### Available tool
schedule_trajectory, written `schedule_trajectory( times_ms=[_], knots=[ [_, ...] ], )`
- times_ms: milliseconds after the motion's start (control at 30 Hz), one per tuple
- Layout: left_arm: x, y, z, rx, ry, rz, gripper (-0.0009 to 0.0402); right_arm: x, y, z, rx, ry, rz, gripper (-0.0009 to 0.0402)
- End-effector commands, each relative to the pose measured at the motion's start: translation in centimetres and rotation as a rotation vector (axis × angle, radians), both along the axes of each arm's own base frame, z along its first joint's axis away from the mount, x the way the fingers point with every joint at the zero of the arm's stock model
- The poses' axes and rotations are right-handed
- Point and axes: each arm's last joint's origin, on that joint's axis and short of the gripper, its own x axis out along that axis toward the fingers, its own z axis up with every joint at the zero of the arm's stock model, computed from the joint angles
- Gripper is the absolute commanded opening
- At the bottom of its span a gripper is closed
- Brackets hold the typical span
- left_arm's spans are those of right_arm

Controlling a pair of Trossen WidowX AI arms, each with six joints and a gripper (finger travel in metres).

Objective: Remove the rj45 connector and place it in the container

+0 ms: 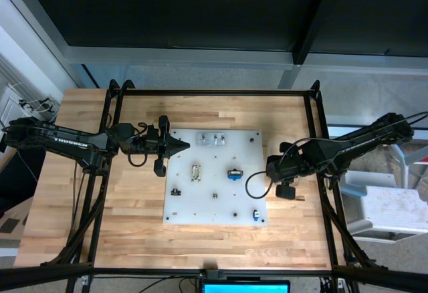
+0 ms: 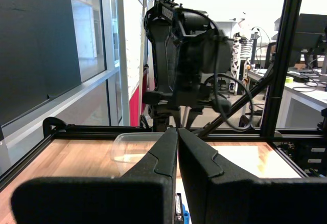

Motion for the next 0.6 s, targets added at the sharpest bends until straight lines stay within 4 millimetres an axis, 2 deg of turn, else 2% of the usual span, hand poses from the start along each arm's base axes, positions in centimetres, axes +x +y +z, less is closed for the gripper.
schedule_trajectory(
  times_ms=[33, 300, 600],
  knots=[
    [0.0, 0.0, 0.0, 0.0, 0.0, 0.0, 0.0001, -1.1, -0.8, -0.5, -0.001, 0.008, -0.026, 0.0],
    [0.0, 0.0, 0.0, 0.0, 0.0, 0.0, 0.0001, -3.8, -2.4, -1.9, -0.01, 0.057, -0.098, 0.0],
    [0.0, 0.0, 0.0, 0.0, 0.0, 0.0, 0.0001, -4.8, -2.7, -2.8, -0.009, 0.065, -0.125, 0.0001]
  ],
)
